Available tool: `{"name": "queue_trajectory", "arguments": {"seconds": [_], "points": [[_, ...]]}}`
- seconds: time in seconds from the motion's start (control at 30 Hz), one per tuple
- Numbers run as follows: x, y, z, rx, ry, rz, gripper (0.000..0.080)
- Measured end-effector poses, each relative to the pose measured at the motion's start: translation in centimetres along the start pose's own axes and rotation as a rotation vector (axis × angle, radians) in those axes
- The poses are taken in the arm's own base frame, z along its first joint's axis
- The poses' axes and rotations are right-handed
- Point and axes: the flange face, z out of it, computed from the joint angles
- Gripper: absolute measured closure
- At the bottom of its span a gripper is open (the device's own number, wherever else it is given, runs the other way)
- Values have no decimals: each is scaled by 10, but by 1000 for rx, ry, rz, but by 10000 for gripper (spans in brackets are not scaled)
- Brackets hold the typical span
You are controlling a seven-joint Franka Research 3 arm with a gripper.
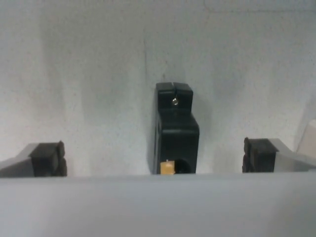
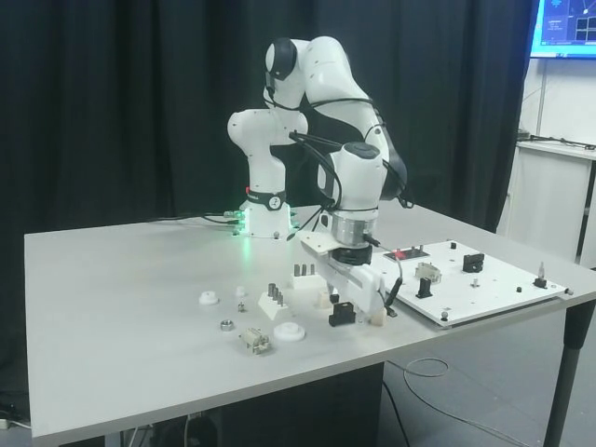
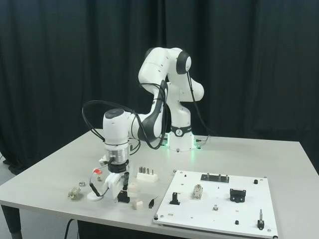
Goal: Pick D-SUB.
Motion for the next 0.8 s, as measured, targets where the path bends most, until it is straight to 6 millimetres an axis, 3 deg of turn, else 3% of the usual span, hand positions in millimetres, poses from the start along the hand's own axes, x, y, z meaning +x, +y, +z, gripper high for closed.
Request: {"name": "queue_trajectory", "arguments": {"seconds": [0.1,0.13,0.5,0.53,0.67,0.7,0.8], "points": [[1,0,3,-1,2,0,3],[1,0,4,-1,3,1,130],[3,-2,10,11,6,3,130],[3,-2,10,11,6,3,504],[3,-2,11,13,5,4,504],[3,-2,11,14,5,4,649],[3,-2,10,18,3,4,649]]}}
